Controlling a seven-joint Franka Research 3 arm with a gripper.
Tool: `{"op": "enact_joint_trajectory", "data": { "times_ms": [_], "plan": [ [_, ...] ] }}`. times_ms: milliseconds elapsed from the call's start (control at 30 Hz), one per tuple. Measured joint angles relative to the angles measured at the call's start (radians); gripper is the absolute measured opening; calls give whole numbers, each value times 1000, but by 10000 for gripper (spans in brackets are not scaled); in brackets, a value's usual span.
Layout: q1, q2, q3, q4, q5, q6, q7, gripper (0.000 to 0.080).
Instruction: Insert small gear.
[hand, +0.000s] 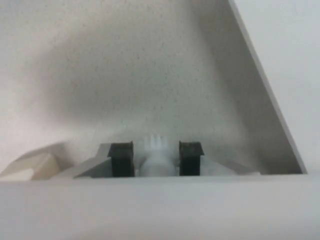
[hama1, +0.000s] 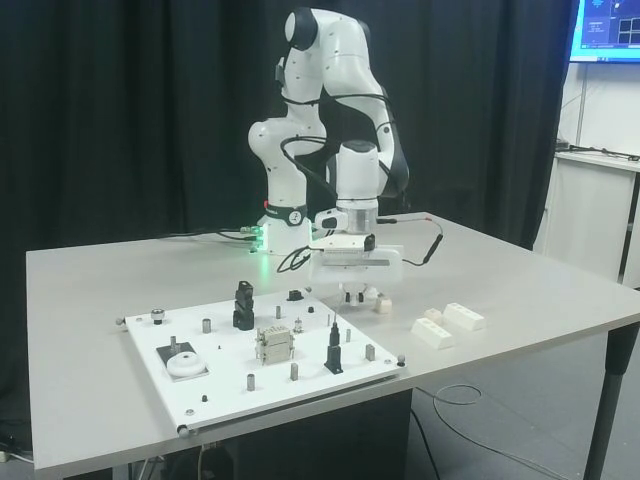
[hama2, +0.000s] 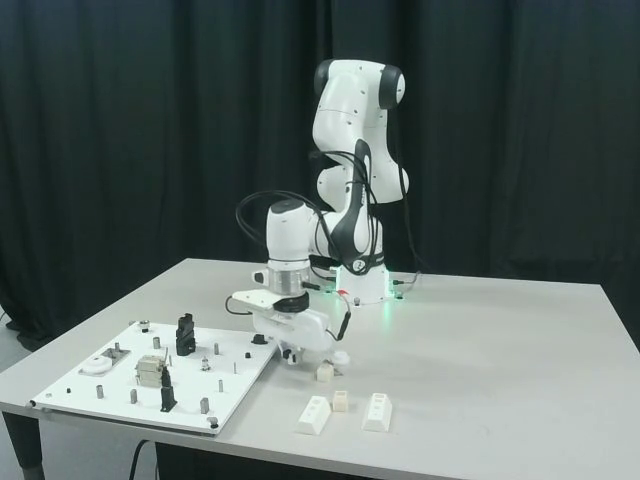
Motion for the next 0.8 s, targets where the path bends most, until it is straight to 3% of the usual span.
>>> {"op": "enact_joint_trajectory", "data": {
  "times_ms": [800],
  "plan": [
    [0,-12,-14,3,-7,-10,-10,189]
  ]
}}
